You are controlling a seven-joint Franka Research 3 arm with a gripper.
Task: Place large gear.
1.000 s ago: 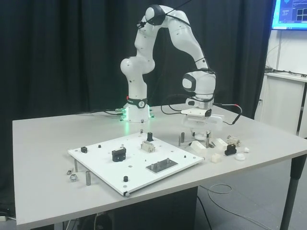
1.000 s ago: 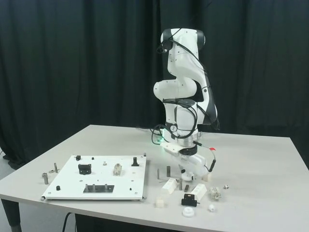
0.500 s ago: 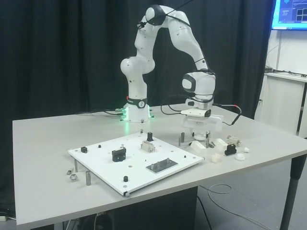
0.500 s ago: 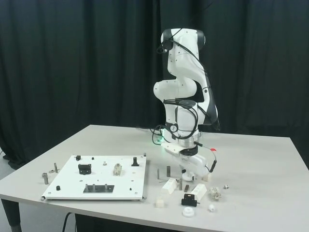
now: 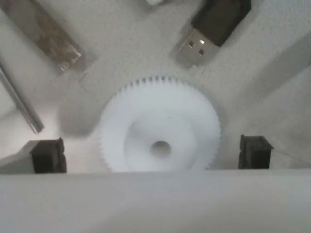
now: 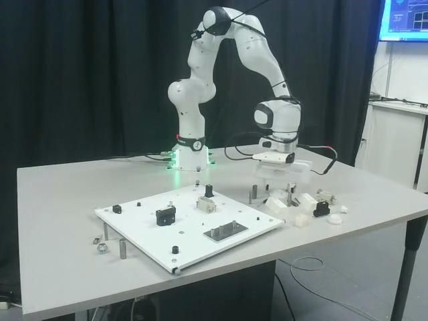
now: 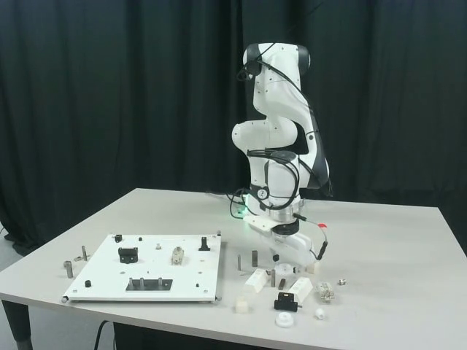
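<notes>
**Gear lies flat between the open fingers**

The one relation that counts here: the gear point(image 5: 160, 133) lies directly under the pincer point(image 5: 150, 153), flat on the grey table point(image 5: 126, 39), bore pointing up at the wrist camera. Being round, it has no long axis to align with, so the fingers can take it across any diameter.

Going left to right in the wrist view: the left black fingertip point(image 5: 47, 155) stands just clear of the toothed rim, with a small gap of bare table between. Then comes the gear itself, its hub and bore sitting close to midway between the tips. Then the right fingertip point(image 5: 253, 151), again just off the teeth. The pincer is thus spread wide, a little wider than the gear, and holds nothing.

Beyond the gear from the pincer lie a grey metal bar point(image 5: 46, 34) and a USB plug point(image 5: 204, 36), both near but not touching the teeth.

In the room views the pincer point(image 6: 279, 187) hangs low over the loose parts, and the white board point(image 6: 187, 224) lies well off to its side; the gear itself cannot be made out there. My judgement: the grasp is not yet made, and closing straight in should catch the rim evenly.
</notes>
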